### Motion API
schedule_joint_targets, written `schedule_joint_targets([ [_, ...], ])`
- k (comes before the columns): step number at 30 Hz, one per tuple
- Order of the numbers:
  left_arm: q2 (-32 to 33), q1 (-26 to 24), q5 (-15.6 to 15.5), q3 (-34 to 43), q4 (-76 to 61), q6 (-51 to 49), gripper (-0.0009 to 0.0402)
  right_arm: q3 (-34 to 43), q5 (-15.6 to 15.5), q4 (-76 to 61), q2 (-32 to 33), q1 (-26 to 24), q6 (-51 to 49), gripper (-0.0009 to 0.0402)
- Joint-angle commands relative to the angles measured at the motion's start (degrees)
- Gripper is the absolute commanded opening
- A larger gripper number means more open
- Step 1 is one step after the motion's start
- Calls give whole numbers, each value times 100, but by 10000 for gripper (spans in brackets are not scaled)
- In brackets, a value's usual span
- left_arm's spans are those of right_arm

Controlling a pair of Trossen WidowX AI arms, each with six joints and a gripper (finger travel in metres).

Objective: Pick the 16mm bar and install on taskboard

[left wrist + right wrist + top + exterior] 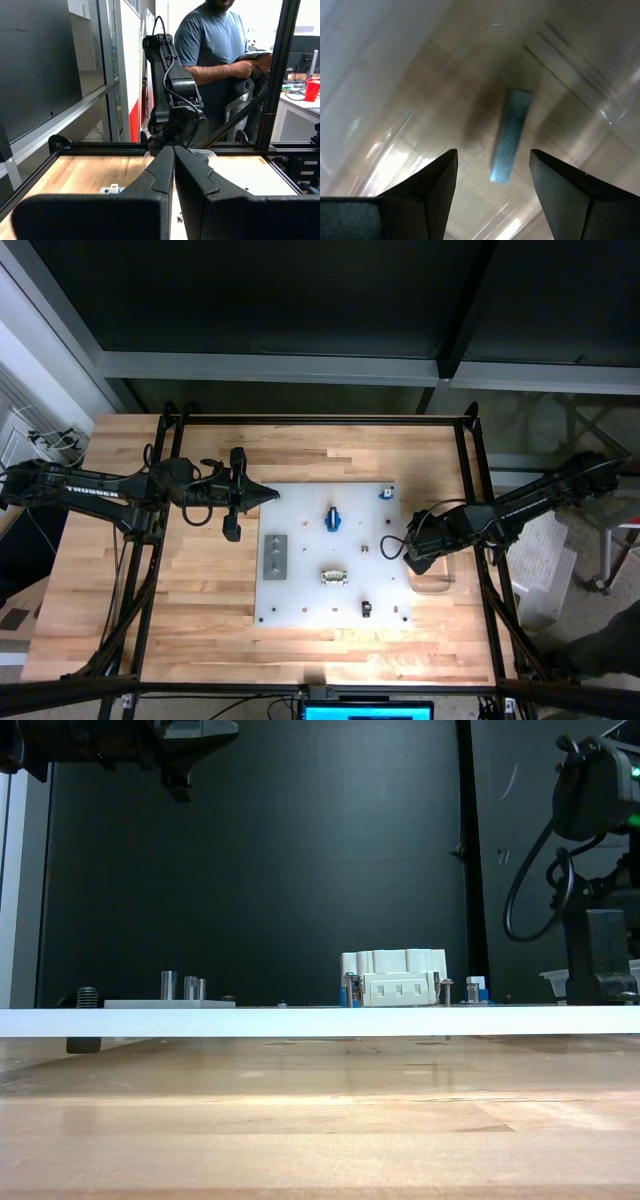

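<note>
Right gripper (492, 152) spread wide, hanging over the 16mm bar (511, 134). The bar lies free in the clear bin (432, 580) beside the taskboard (300, 600). Left gripper (174, 150) pinched closed, empty, above the taskboard's left edge. Risk we see: bar slightly skewed between the jaws, so it may pivot or skid on closing. Count: one bar, one bin, two grippers.

Beyond the left gripper (173, 150), past the black frame (280, 75) edging the wooden desk (85, 172), a man (210, 45) in a blue T-shirt stands near a white counter (295, 103) bearing a red cup (313, 89). Dark panels (300, 290) rise behind the desk, well apart from the right gripper (417, 561).
</note>
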Motion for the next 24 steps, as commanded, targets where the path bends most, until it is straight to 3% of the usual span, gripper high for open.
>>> schedule_joint_targets([
  [1, 0, 2, 0, 0, 2, 2, 1, -66, 2, 15, 2, 0, -4, 198],
  [24, 0, 0, 0, 0, 2, 2, 1, -87, -109, 52, 0, 4, -70, 33],
])
